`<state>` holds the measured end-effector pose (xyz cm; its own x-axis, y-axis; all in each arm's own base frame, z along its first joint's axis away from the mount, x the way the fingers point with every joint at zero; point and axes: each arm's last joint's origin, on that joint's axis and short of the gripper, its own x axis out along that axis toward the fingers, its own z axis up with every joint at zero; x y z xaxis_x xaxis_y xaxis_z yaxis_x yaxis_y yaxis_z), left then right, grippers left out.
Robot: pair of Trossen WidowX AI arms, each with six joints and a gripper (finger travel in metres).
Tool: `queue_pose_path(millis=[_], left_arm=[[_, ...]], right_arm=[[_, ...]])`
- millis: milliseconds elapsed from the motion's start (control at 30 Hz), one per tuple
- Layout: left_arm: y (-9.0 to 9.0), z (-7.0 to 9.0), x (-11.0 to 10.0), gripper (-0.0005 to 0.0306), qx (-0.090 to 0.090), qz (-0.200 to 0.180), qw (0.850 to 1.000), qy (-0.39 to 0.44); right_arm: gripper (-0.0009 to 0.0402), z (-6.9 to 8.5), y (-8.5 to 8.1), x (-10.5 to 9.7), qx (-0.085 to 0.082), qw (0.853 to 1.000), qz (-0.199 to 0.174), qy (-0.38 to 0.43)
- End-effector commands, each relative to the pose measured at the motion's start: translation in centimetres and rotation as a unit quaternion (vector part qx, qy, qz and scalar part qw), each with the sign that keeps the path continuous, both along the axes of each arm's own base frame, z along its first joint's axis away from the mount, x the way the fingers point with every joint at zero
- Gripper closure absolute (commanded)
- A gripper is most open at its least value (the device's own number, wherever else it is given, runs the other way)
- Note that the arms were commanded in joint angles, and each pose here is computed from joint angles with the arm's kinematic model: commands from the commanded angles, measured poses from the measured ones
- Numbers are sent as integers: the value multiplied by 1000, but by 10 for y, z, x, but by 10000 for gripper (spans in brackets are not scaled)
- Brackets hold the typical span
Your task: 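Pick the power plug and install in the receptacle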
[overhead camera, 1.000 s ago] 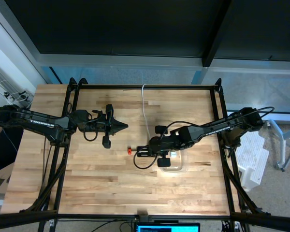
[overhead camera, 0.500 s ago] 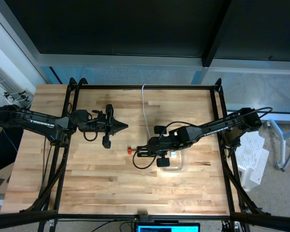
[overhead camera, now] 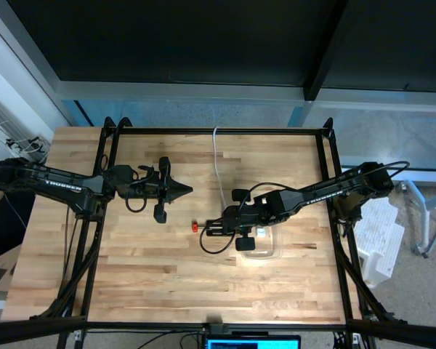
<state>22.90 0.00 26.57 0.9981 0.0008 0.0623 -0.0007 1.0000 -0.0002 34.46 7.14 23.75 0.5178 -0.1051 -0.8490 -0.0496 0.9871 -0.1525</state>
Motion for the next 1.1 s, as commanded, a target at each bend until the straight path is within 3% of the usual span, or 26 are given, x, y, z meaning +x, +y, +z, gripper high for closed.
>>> queue_pose_path(millis=[33,433,900,1100], left_arm=[[0,0,0,300,0,0,1000,0],[0,0,0,300,0,0,1000,0],[0,0,0,300,0,0,1000,0],[0,0,0,300,0,0,1000,0]], right_arm=[[393,-2,0,0,0,1000,-1,0],[393,-21,1,6,-3,1000,-5,21],[393,-48,-2,-3,2,1000,-13,19],[393,-51,-6,-6,3,1000,-17,10]])
